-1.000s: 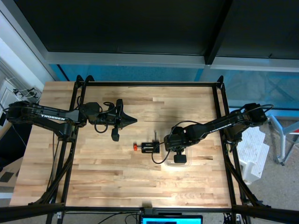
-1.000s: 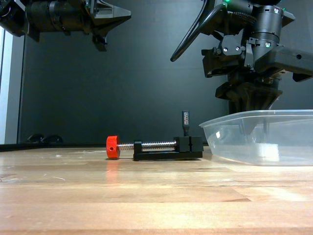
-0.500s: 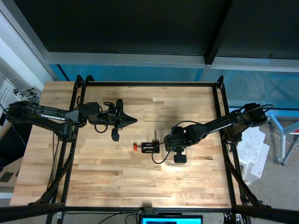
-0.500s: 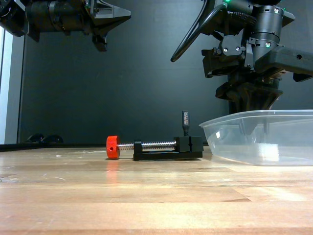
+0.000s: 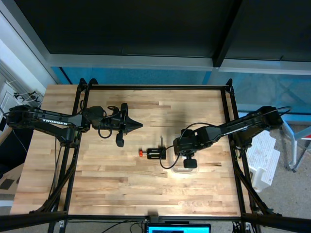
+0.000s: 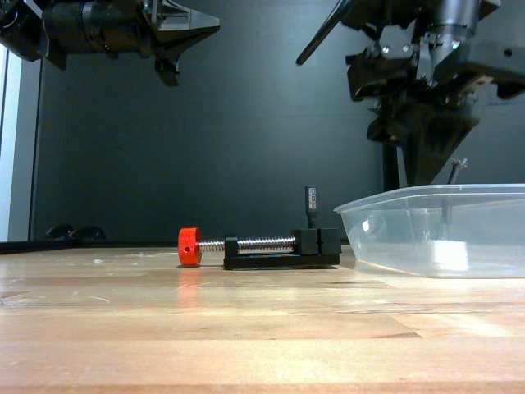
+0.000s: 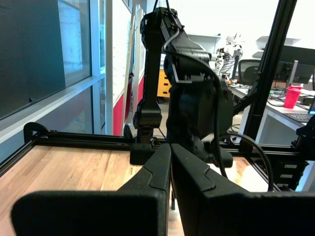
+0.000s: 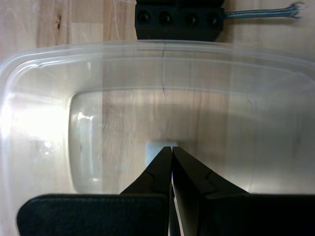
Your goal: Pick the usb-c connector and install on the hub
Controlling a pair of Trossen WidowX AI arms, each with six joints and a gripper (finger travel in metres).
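Observation:
A small pale part point(image 8: 158, 148), seemingly the usb-c connector, lies free on the floor of a clear plastic tray point(image 8: 29, 83); in the low view the pale part point(image 6: 447, 254) rests on the tray bottom. My right gripper point(image 8: 172, 148) hangs over it, fingers shut, tips just above the part, nothing visibly between them. From the side the right gripper point(image 6: 420, 176) stands above the tray rim point(image 6: 426, 195). My left gripper point(image 7: 171, 147) is shut and empty, held high at the back left point(image 5: 138, 125).
A black clamp point(image 6: 279, 246) with a red knob point(image 6: 189, 246) lies left of the tray, holding a small dark upright piece point(image 6: 310, 201). A braided grey cable point(image 8: 261, 14) with a frayed end runs from the clamp point(image 8: 179, 19). Bare wood surrounds them.
My right gripper has risen above the tray and shifted slightly right. The pale part stays on the tray floor. The left arm has not moved.

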